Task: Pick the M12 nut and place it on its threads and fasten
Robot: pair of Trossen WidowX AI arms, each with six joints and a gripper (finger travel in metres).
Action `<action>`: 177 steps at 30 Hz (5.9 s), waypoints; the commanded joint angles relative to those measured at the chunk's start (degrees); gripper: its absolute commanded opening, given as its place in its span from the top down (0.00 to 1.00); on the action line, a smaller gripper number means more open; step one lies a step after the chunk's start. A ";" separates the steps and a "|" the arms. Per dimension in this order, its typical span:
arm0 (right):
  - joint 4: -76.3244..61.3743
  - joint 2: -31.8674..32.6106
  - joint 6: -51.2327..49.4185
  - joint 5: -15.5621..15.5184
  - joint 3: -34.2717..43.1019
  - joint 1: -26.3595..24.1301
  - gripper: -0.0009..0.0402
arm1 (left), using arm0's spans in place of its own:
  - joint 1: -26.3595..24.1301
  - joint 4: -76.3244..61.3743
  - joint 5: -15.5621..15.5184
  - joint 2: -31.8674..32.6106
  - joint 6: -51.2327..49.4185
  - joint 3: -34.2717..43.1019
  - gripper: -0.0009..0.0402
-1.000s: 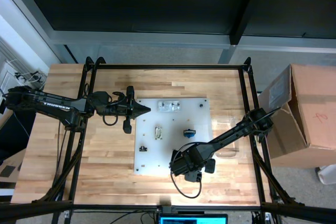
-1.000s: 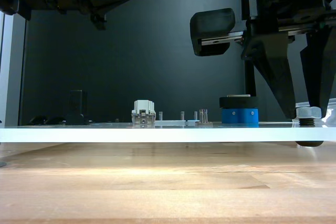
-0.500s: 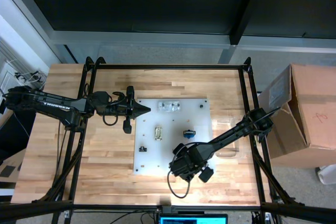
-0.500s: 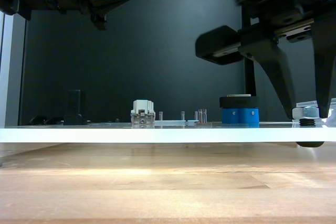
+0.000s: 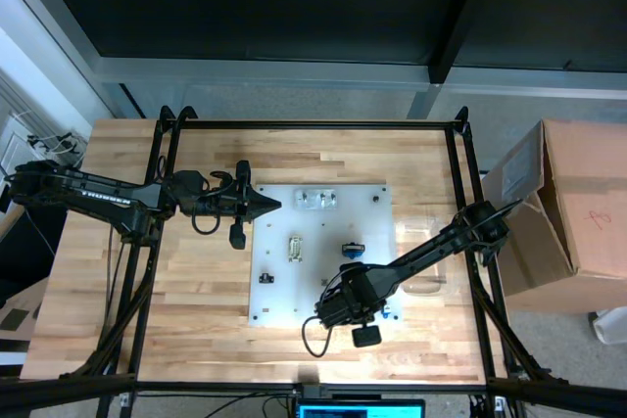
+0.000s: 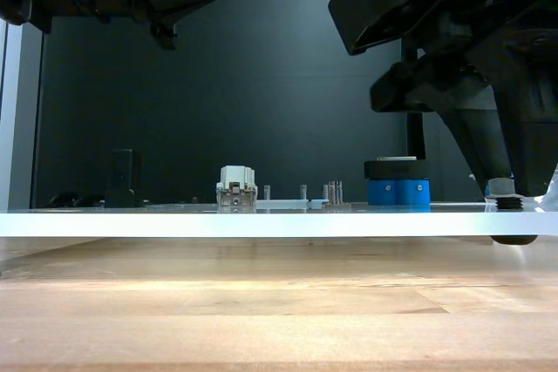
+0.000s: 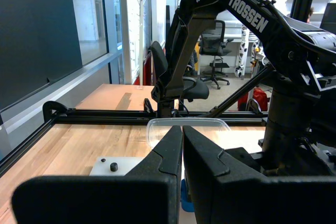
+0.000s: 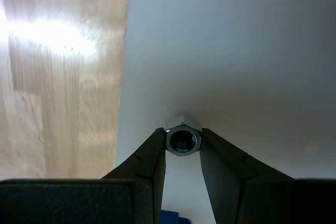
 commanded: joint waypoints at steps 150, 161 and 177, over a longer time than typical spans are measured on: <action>-18.21 5.22 20.87 6.75 19.52 -2.80 0.98 | 0.00 0.02 0.00 0.00 -0.02 0.02 0.98; 1.86 -9.97 3.76 9.35 -2.82 2.19 0.97 | 0.00 0.02 0.00 0.00 0.00 0.02 0.98; 20.26 -13.53 -1.57 9.77 -18.38 3.89 0.97 | 0.00 0.02 0.00 0.00 0.00 0.02 0.98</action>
